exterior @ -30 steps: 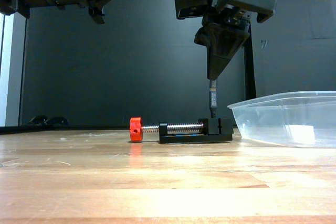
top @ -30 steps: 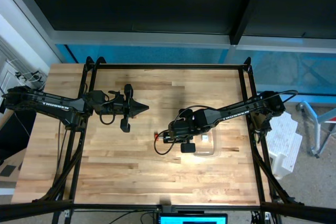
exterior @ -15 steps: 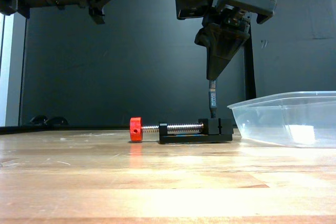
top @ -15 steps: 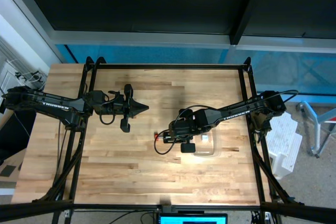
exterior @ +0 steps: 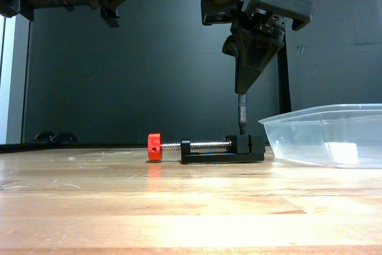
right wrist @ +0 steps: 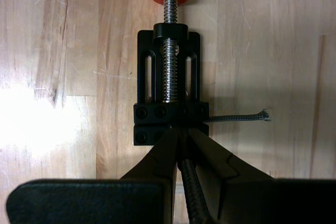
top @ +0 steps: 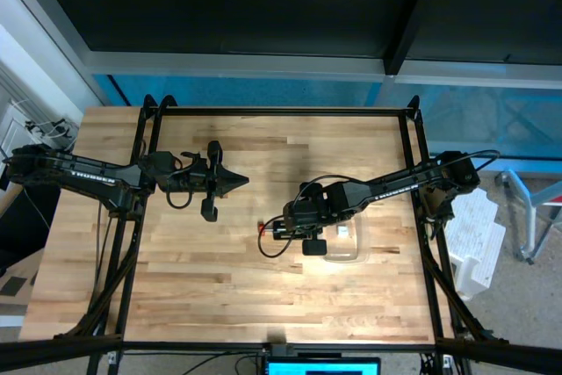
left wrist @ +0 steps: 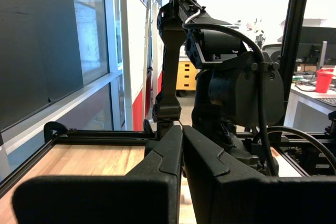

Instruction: Pick the usb-c connector and install on the hub

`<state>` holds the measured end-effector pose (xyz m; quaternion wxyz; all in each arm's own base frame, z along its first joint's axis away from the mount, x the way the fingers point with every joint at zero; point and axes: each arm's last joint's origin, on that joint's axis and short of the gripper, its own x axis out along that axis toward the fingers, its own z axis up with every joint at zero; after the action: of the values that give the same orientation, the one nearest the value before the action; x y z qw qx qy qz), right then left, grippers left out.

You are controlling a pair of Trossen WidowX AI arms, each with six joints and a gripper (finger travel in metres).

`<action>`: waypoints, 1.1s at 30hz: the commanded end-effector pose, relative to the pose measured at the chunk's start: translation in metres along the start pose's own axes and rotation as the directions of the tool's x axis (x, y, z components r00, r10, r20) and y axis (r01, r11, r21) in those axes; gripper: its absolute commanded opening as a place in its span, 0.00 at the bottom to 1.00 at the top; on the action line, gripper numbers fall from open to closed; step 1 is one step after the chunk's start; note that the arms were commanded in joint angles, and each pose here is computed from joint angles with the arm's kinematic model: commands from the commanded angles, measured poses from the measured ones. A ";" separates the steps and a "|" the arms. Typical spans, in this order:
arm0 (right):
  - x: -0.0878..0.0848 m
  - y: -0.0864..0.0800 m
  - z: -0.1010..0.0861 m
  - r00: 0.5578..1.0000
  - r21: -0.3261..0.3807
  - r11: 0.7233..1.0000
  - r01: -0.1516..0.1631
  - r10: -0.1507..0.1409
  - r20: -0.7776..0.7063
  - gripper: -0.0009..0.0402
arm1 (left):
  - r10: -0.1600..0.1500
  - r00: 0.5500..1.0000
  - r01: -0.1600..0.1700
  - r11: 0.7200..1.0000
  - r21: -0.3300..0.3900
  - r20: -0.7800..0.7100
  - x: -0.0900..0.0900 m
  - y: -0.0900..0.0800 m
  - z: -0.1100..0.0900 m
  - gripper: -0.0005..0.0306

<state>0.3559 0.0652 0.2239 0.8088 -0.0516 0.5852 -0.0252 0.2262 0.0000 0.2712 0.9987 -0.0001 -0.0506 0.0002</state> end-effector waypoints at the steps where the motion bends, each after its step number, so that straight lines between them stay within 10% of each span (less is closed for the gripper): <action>1: 0.004 -0.001 -0.002 1.000 -0.003 1.000 0.006 -0.006 -0.013 0.02 | 0.000 1.000 0.000 1.000 0.000 0.000 0.000 0.000 0.000 0.02; 20: 0.001 -0.001 0.001 1.000 -0.006 1.000 0.005 -0.005 0.000 0.03 | 0.000 1.000 0.000 1.000 0.000 0.000 0.000 0.000 0.000 0.02; 33: -0.006 -0.002 0.005 1.000 -0.002 1.000 0.003 -0.003 0.017 0.26 | 0.000 1.000 0.000 1.000 0.000 0.000 0.000 0.000 0.000 0.02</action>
<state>0.3587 0.0631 0.2266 0.8088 -0.0569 0.5847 -0.0281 0.2262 0.0000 0.2712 0.9987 -0.0001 -0.0510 0.0002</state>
